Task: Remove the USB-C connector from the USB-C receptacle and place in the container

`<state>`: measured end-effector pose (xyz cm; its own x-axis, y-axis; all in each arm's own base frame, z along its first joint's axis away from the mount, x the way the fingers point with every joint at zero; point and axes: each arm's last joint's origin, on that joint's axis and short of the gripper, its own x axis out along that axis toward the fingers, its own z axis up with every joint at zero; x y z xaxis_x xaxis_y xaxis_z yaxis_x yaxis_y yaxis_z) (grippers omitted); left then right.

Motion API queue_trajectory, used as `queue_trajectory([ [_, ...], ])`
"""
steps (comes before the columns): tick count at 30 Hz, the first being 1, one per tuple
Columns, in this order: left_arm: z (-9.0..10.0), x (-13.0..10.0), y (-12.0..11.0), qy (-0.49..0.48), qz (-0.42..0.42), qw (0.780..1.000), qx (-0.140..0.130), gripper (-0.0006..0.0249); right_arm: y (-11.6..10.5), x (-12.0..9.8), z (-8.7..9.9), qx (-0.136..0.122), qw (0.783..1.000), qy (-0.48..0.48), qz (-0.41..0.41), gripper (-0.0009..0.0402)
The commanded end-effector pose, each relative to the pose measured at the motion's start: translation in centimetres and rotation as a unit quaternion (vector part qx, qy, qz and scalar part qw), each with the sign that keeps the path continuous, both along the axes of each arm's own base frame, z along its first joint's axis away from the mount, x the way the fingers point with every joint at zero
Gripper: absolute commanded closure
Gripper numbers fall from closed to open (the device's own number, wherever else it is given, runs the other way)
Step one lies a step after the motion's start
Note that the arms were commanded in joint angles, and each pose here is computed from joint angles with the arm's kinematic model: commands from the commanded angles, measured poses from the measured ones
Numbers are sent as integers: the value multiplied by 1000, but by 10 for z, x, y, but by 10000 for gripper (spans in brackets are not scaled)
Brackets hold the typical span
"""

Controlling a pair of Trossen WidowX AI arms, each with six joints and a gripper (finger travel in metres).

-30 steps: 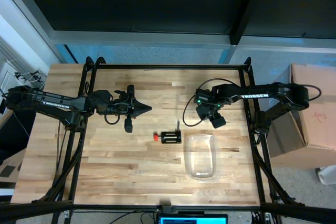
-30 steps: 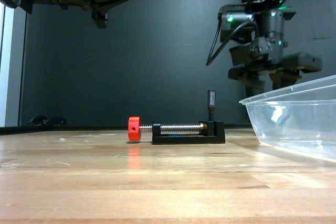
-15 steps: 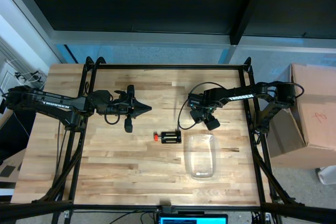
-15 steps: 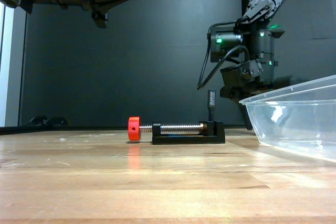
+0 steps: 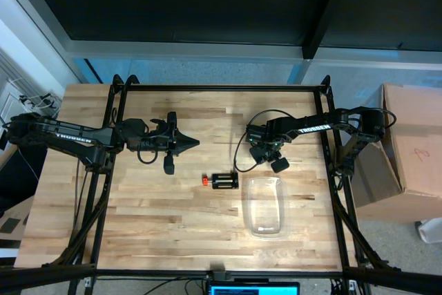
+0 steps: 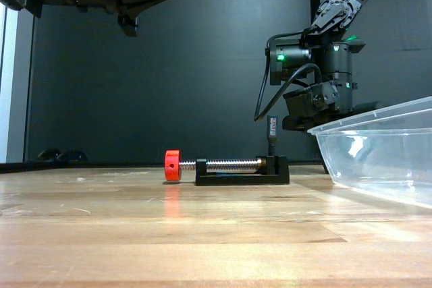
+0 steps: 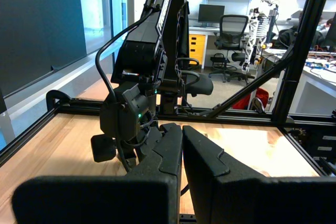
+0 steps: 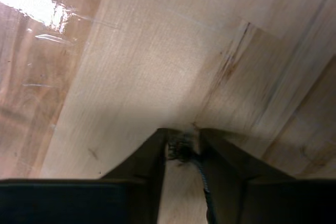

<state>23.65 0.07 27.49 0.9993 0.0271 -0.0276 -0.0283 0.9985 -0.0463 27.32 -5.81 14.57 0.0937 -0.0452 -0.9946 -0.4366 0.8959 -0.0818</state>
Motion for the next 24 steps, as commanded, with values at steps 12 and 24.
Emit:
queue_trajectory([
  [12, 0, 0, 0, 0, 0, 1000, 0, 243, 3, -15, 32, -18, 999, -11, -27, 392],
  [24, 0, 0, 0, 0, 0, 1000, 0, 243, 49, -26, 81, 6, 992, -66, -103, 393],
])
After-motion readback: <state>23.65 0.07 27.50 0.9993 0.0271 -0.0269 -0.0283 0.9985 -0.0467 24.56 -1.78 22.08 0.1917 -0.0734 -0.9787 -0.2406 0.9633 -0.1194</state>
